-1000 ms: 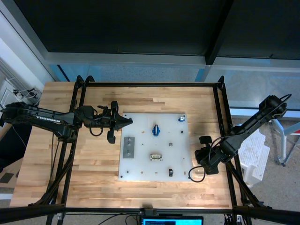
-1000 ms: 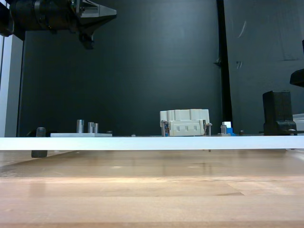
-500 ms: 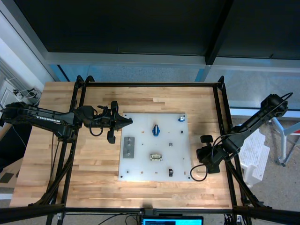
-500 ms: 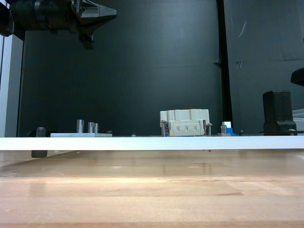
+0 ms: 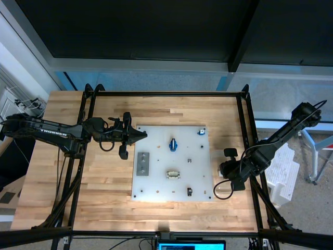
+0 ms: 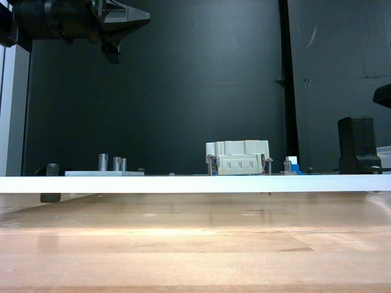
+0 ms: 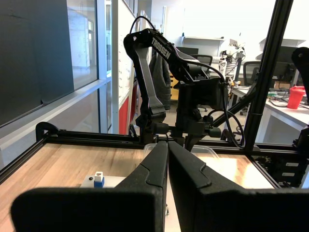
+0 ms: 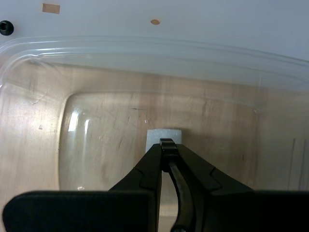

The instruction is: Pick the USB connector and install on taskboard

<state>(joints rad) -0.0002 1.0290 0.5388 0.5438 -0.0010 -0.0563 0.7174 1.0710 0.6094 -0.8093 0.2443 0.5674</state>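
The white taskboard lies flat in the middle of the table. My right gripper hangs over the clear plastic tray just right of the board. In the right wrist view its fingers are closed on a tiny black piece, which looks like the USB connector. A small white square piece lies on the tray floor just beyond the tips. My left gripper is shut and empty, raised over the board's far left corner.
The board carries a grey metal block, a blue upright part, a beige connector and a small black block near its front edge. A black frame surrounds the table.
My right gripper has risen slightly and drifted a little away and to the right above the tray. The left arm has not moved.
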